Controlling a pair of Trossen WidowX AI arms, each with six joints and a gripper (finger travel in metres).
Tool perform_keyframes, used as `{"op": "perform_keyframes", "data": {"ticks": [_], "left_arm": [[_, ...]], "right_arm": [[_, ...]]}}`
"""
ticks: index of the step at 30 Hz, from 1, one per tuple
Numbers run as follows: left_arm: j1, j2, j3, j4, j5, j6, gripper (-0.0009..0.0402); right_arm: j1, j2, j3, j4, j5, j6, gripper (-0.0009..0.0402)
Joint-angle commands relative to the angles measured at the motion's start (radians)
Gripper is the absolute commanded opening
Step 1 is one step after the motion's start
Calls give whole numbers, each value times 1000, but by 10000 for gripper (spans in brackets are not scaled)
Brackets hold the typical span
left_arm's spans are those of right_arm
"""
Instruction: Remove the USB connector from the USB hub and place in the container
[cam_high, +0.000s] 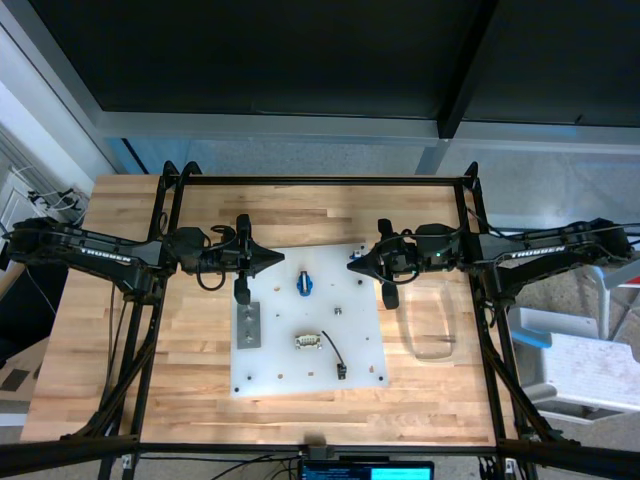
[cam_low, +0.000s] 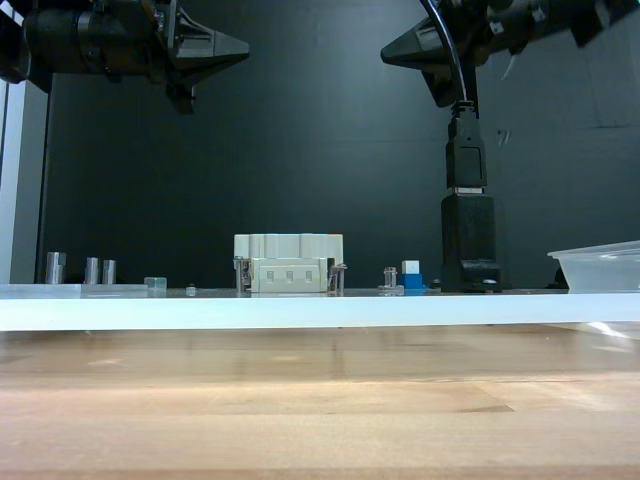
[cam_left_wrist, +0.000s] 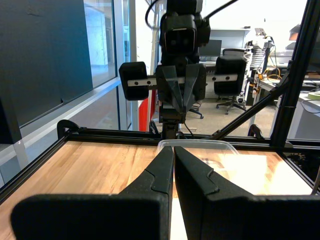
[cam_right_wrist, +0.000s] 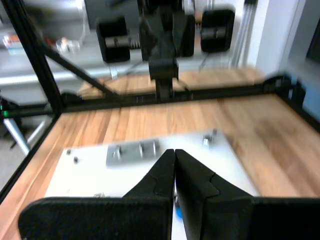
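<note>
A: What sits around the plug?

B: A white board (cam_high: 265, 365) on the tabletop (cam_high: 200, 400) carries a grey metal block (cam_high: 247, 326), a blue piece (cam_high: 305, 283) and a beige-and-silver connector (cam_high: 307, 342). That connector lies just beside the black cable. The container (cam_high: 430, 322) rests on the wood just right of the board. From above, the plug stands open.

A: And the USB connector against the jaws?

B: The USB connector (cam_low: 466, 165) stands upright, seated in the USB hub (cam_low: 469, 240), by the board's near right corner. The left gripper (cam_high: 272, 262) and right gripper (cam_high: 352, 262) hover above the board's far half, tips facing each other. Both are well apart from the plug. Each one's jaws are pressed together, pinching nothing.

A: Anything hard to read?

B: In the low view the cable climbs across the right gripper's dark shape, and its end is lost there. The container's walls are faint from above, and the low view cuts off its right part.
</note>
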Motion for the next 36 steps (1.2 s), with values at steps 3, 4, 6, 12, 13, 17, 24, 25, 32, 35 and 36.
{"op": "perform_keyframes", "data": {"ticks": [3, 4, 6, 12, 13, 17, 24, 25, 32, 35, 36], "left_arm": [[0, 0, 0, 0, 0, 0, 1], [0, 0, 0, 0, 0, 0, 1], [0, 0, 0, 0, 0, 0, 1], [0, 0, 0, 0, 0, 0, 1], [0, 0, 0, 0, 0, 0, 1], [0, 0, 0, 0, 0, 0, 1], [0, 0, 0, 0, 0, 0, 1], [0, 0, 0, 0, 0, 0, 1], [0, 0, 0, 0, 0, 0, 1], [0, 0, 0, 0, 0, 0, 1], [0, 0, 0, 0, 0, 0, 1]], "right_arm": [[34, 32, 156, -312, 0, 19, 0], [45, 44, 184, -360, 0, 17, 0], [69, 63, 239, -451, 0, 15, 0], [146, 123, 359, -643, 0, 23, 0], [158, 126, 371, -663, 2, 23, 0], [228, 158, 408, -739, 59, 49, 0], [358, 229, 452, -818, 156, 128, 0], [376, 241, 460, -823, 159, 134, 0], [449, 318, 497, -840, 185, 220, 12], [470, 349, 513, -847, 196, 254, 27], [478, 363, 520, -852, 204, 258, 33]]}}
